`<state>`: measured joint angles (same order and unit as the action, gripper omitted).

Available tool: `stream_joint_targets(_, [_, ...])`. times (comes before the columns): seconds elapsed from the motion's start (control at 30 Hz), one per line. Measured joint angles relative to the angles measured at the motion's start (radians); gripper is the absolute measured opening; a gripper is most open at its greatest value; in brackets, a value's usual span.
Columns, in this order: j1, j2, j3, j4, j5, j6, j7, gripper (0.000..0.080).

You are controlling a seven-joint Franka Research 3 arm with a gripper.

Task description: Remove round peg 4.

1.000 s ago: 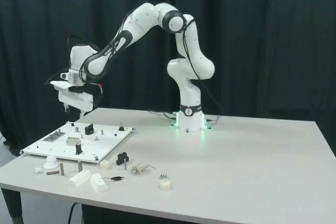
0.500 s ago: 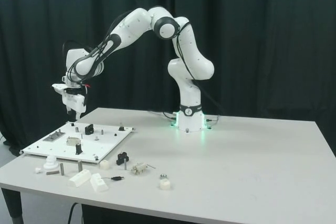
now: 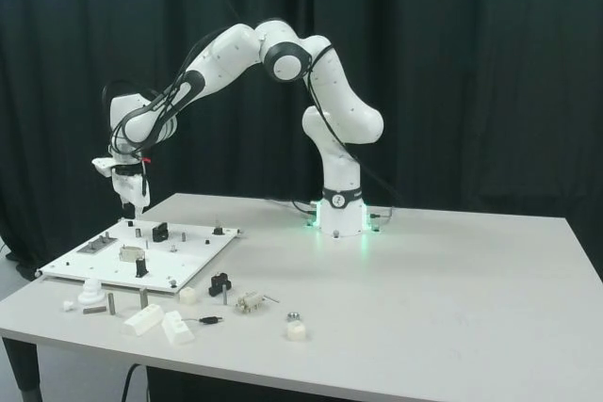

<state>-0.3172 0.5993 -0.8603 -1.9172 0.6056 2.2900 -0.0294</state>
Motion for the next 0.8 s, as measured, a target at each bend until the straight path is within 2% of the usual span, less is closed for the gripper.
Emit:
stream_joint_targets(0.17, [-0.029, 0.023, 0.018, 0.018, 0.011, -0.019, 0.012, 0.0800])
stream_joint_targets(0.53, [-0.078, 0.049, 0.057, 0.023, 0.029, -0.020, 0.012, 0.0800])
stream_joint_targets(0.8, [-0.096, 0.062, 0.070, 0.026, 0.038, -0.020, 0.012, 0.0800])
